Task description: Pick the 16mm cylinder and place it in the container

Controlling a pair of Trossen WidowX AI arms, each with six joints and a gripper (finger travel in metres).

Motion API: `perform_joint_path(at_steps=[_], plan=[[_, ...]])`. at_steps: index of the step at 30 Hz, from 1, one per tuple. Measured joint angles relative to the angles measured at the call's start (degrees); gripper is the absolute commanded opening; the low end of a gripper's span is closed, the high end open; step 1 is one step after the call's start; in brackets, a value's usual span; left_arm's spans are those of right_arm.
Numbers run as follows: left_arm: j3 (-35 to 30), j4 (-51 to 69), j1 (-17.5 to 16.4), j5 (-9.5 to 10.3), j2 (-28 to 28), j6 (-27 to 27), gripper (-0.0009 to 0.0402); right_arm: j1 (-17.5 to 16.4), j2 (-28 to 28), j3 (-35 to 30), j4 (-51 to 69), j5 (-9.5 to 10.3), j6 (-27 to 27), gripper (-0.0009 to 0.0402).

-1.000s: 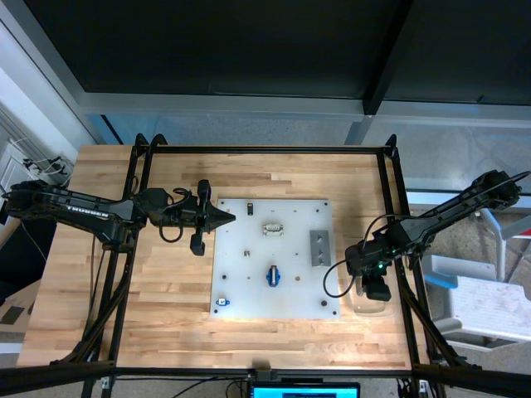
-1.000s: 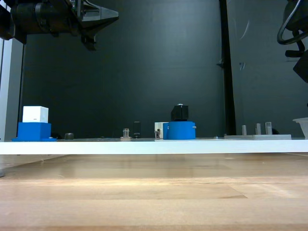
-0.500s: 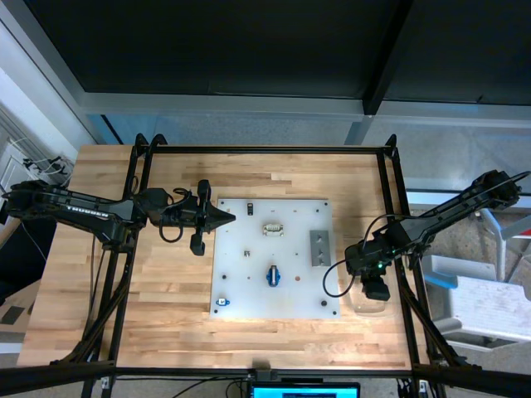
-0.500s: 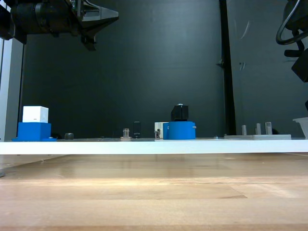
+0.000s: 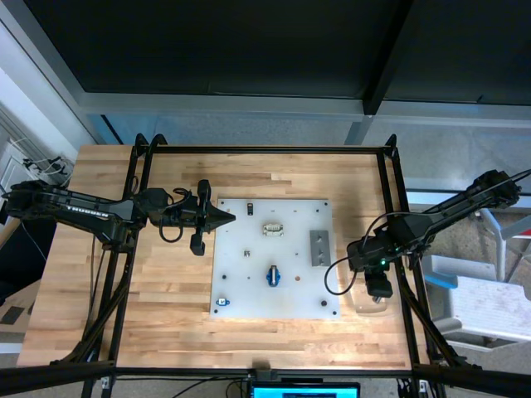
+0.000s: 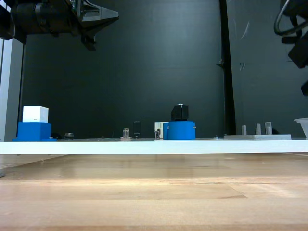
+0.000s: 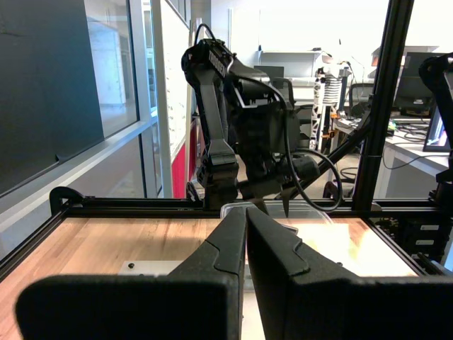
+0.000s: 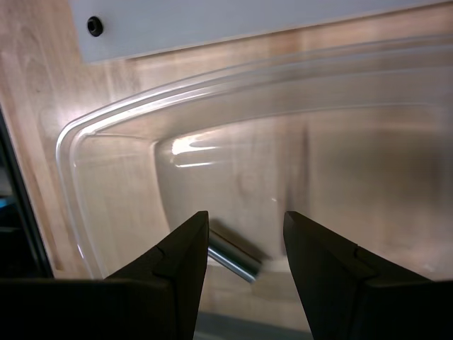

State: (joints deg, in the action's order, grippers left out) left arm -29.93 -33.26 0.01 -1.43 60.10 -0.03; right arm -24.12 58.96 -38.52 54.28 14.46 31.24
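Two arms in view. The right pincer (image 5: pixel 377 290) sits lower right of the high view, off the white board's (image 5: pixel 249 282) right edge and directly over the container (image 5: pixel 365 311). From above, the pincer body covers most of the tray, so only a sliver of clear rim shows at its near side. The contents can't be made out from there.

The right wrist view settles it. The pincer's fingers (image 8: pixel 180 262) are apart, with nothing between the pads. The 16mm cylinder (image 8: pixel 233 258) lies on its side on the container floor, inside the rounded wall. It shows in the gap between the two fingers, with one end hidden behind a finger. I can't tell whether that finger touches it. The tray's clear plastic throws glare, so its far wall is hard to trace.

In the low view the right arm is cut off at the upper right edge of the frame and its fingertips are out of shot. Only a corner of the container pokes in at the right edge, just past the grey block (image 6: pixel 257 136) with its pegs.

The left pincer (image 5: pixel 224 217) hangs above the worktop (image 5: pixel 166 290) at the board's left edge, pointing right, well apart from the tray. In the left wrist view its fingers are together and hold nothing. They block the near board, while the right arm and the tray rim show beyond them.

The blue part (image 5: pixel 273 275) stands near the board's centre.
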Motion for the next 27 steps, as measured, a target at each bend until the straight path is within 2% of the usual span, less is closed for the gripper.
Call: perform_joint_path(at_steps=[6,15,27], plan=[[-0.02,0.00,0.00,-0.02,0.00,-0.02,0.0000,-0.02,1.01,-5.79,6.10,-4.39,0.04,0.0145],[0.00,0.00,0.00,-0.02,0.00,0.00,0.0000,-0.04,1.64,-10.34,9.57,-4.39,3.10,0.0145],[-0.02,0.02,0.00,0.00,0.00,0.00,0.0000,-0.02,1.64,-10.64,9.57,-4.39,4.46,0.0145]])
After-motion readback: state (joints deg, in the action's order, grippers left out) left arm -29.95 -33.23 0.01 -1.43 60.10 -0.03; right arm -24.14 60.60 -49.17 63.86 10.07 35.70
